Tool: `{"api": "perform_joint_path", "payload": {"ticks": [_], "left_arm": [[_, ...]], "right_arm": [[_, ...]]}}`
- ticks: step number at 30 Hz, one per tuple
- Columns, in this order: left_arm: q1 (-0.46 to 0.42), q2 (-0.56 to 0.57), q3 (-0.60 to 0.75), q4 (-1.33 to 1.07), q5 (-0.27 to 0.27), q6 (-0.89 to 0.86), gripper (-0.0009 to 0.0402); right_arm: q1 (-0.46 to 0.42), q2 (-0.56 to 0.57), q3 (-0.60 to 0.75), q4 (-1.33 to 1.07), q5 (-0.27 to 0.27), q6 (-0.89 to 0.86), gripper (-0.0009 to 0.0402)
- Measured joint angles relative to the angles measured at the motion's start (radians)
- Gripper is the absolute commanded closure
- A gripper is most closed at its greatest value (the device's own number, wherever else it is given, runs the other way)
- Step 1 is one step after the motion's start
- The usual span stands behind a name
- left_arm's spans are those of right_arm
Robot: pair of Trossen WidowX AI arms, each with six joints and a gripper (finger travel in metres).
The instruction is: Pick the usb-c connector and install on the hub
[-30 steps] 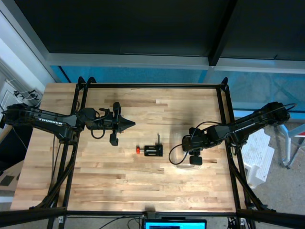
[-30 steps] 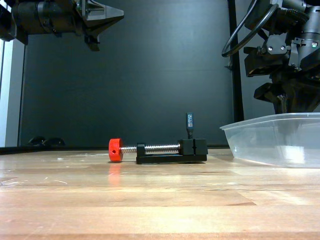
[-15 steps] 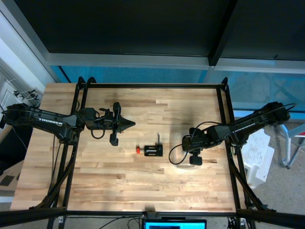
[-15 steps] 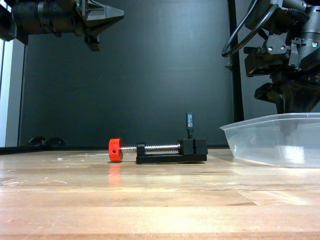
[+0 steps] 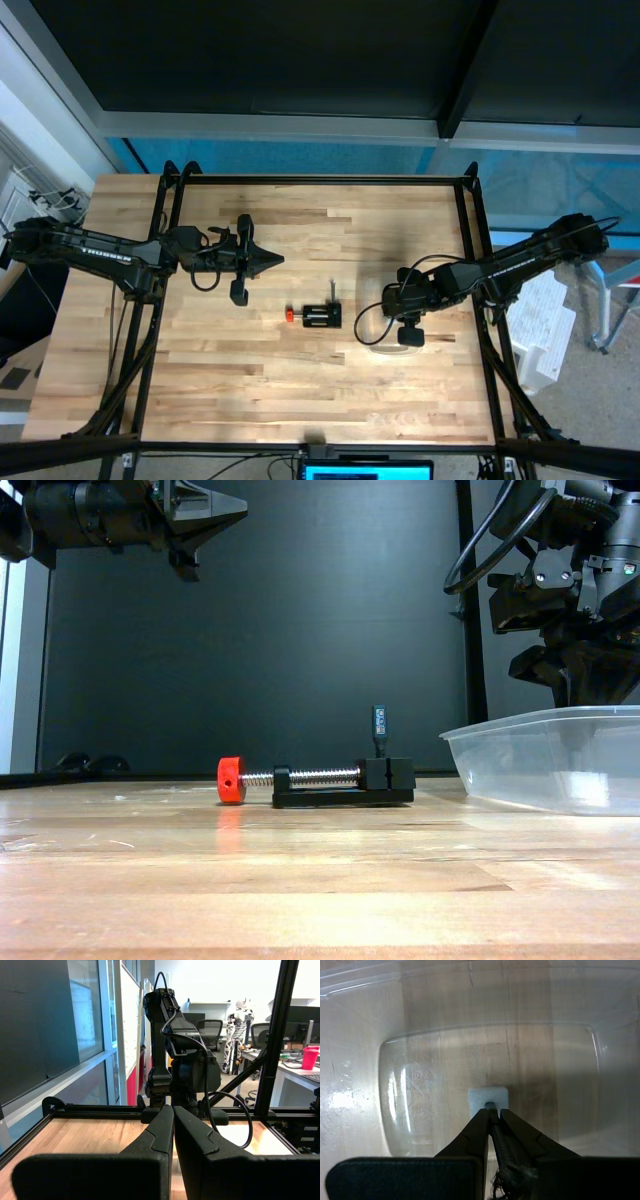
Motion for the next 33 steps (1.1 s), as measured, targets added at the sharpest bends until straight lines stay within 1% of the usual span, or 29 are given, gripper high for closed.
{"api": "perform_joint_path", "payload": {"ticks": [17,28,33], "left_arm": [[0.0,0.0,0.0,0.0,0.0,0.0,0.0393],[0.0,0.0,0.0,0.0,0.0,0.0,0.0393],[0.0,0.0,0.0,0.0,0.0,0.0,0.0393]], "right_arm": [[0.003,-0.016,0.016,-0.032,-0.007,0.0,0.0393],[0.003,-0.018,0.155,-0.183,0.0,-0.013,0.0393],[0.003,-0.018,0.23,-0.246,0.0,-0.08,0.0393]]}}
